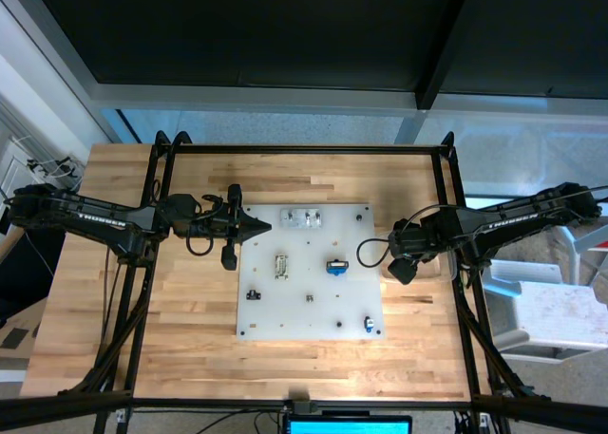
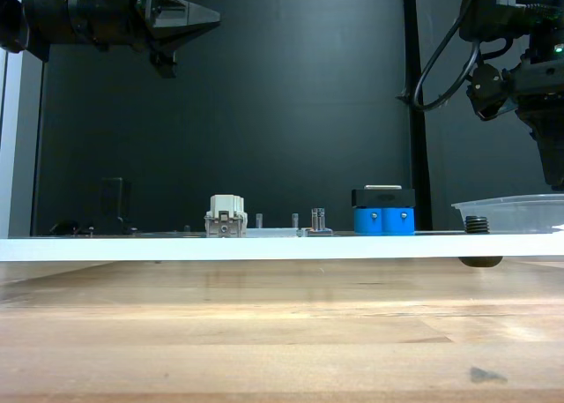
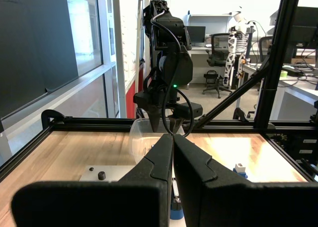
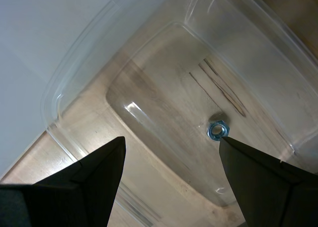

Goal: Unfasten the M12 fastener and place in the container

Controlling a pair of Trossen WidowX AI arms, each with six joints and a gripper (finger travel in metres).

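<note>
Pretty clearly a robotics lab inside an office-type space. Butcher-block worktop [image 1: 285,367] boxed in by a black metal frame [image 1: 304,149], with a left arm [image 1: 85,216] and a right arm [image 1: 513,216] at its edges and a white task board [image 1: 285,311] between them. Left claw [image 3: 172,137] pinched together, hanging above the board's far left edge; right claw [image 4: 171,140] spread wide over a clear tray [image 4: 159,88]. In the background: big windows [image 3: 84,33], monitors [image 3: 196,34], rolling office chairs [image 3: 217,63], plus what looks like another white robot [image 3: 233,43].
</note>
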